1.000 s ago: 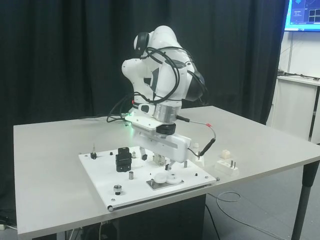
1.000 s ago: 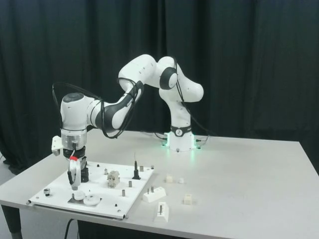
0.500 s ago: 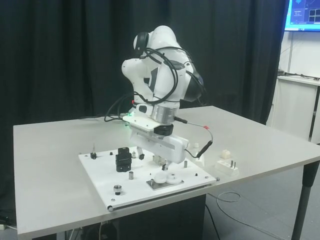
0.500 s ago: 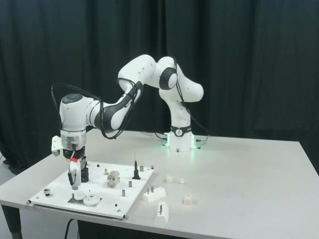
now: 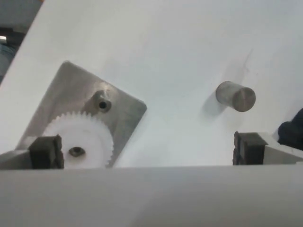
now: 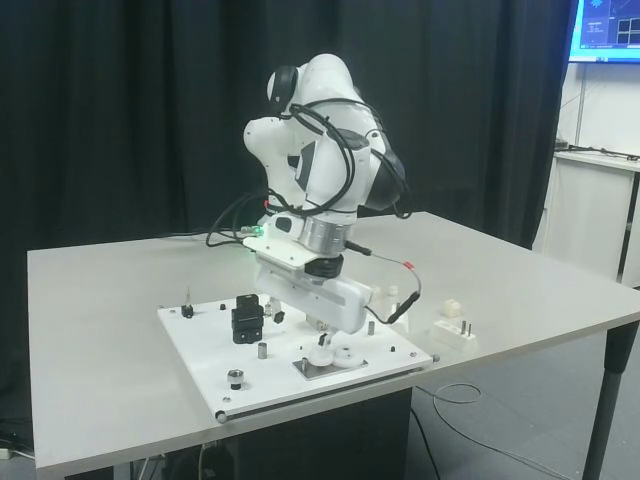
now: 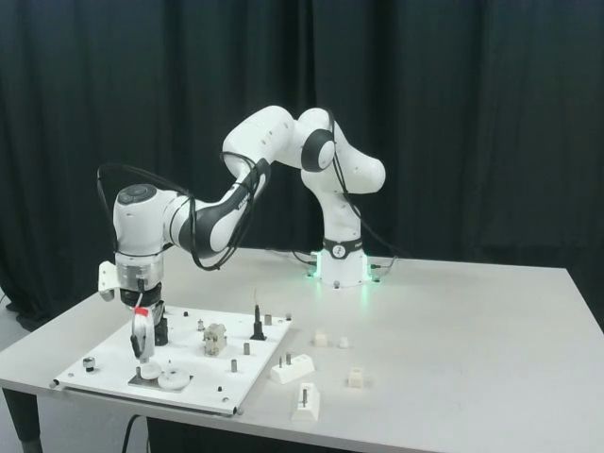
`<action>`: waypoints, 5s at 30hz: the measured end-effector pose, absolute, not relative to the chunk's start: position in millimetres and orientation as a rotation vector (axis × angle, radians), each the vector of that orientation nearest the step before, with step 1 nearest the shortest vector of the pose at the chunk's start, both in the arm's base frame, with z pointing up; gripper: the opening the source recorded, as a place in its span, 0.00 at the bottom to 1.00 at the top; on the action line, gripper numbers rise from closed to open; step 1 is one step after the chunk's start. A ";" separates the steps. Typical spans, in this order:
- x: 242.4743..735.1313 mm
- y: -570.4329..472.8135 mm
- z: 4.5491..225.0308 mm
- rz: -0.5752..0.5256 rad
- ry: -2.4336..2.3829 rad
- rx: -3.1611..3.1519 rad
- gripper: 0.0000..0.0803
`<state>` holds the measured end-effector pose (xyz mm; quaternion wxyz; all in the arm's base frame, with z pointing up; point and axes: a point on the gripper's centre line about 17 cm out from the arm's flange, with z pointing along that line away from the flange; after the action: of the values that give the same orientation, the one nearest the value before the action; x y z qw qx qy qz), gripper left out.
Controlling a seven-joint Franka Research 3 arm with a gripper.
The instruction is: Insert medium gear.
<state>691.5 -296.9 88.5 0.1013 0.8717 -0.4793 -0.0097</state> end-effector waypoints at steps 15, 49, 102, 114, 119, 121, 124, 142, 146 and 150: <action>681.1 -296.4 80.3 -0.075 -1.407 2.563 1.00; 674.4 -292.8 76.5 -0.116 -1.383 2.565 1.00; 721.2 -269.7 74.0 0.060 -1.521 2.655 1.00; 726.1 -268.7 62.7 0.103 -1.489 2.682 1.00; 727.0 -269.9 60.8 0.115 -1.484 2.685 1.00; 727.0 -270.3 60.3 0.117 -1.479 2.687 1.00; 727.3 -271.4 60.3 0.121 -1.448 2.702 0.85; 728.1 -281.0 61.4 0.146 -1.402 2.716 0.32; 731.3 -285.8 61.7 0.171 -1.376 2.726 0.32; 731.0 -288.3 61.0 0.174 -1.351 2.738 0.13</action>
<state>731.0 -288.3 61.0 0.0418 0.8945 -0.4414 0.0568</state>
